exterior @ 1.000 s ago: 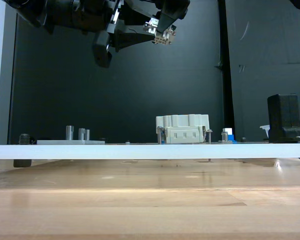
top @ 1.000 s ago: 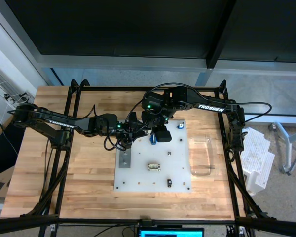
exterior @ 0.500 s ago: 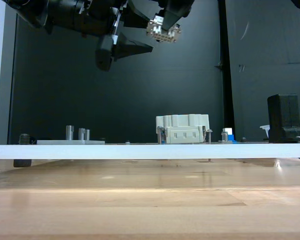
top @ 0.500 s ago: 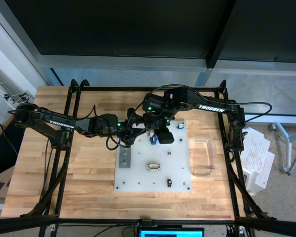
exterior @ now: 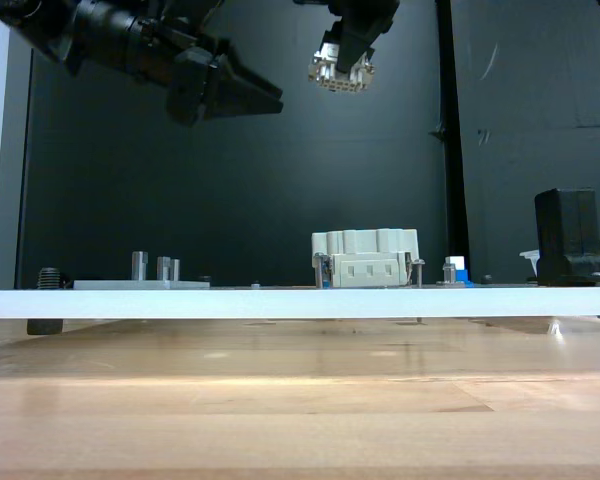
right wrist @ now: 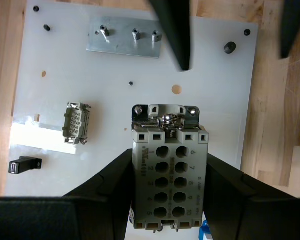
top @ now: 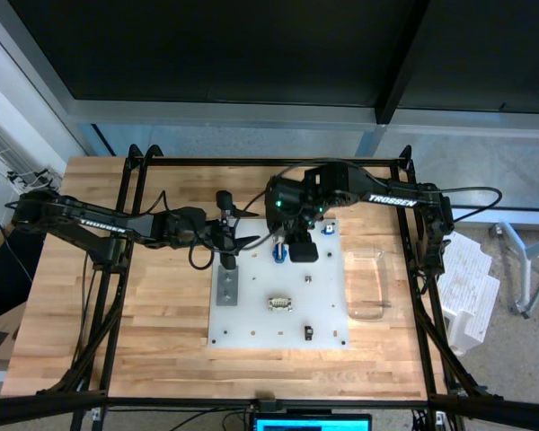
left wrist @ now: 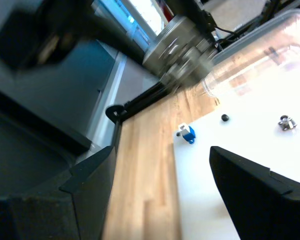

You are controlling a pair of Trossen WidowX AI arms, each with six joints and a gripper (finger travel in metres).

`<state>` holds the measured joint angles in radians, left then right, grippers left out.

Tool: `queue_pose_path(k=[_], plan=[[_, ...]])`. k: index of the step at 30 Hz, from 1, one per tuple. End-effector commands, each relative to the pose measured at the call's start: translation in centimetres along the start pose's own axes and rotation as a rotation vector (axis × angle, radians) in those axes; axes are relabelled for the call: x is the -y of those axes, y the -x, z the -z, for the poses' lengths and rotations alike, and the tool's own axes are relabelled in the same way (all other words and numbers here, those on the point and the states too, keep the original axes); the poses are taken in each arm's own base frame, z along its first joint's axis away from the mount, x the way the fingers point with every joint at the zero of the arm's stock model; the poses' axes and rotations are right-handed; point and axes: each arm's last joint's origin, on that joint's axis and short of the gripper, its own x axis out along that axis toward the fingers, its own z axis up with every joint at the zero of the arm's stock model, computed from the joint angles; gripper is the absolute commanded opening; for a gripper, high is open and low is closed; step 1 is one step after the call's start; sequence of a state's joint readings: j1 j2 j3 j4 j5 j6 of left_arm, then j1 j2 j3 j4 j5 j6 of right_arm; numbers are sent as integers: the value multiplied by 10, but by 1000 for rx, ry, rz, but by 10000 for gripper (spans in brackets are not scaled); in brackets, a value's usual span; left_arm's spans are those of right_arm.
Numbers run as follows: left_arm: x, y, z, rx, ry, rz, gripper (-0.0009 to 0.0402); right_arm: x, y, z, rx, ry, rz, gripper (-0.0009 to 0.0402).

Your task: Pick the HAN10E connector and install on the hub

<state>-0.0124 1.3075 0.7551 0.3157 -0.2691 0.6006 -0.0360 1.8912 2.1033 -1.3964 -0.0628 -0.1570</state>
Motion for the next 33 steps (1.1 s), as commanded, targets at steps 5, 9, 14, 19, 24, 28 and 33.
queue_pose_path(k=[5,9,14,19,24,28,33], plan=[[1,18,9,40,221,48,218,-25,-2,-4,1,-28,44,119],[-1,25,9,54,296,45,198,-42,-3,-5,-4,-38,82,119],[-3,29,5,96,342,86,177,-61,-17,-10,-27,-61,65,119],[-2,29,5,110,348,121,162,-80,-36,-15,-54,-75,62,119],[-1,29,5,110,350,122,152,-95,-51,-17,-77,-87,60,119],[-2,29,5,110,350,121,148,-106,-58,-19,-72,-94,53,119],[-2,29,5,110,350,121,147,-118,-70,-20,-74,-91,71,119]])
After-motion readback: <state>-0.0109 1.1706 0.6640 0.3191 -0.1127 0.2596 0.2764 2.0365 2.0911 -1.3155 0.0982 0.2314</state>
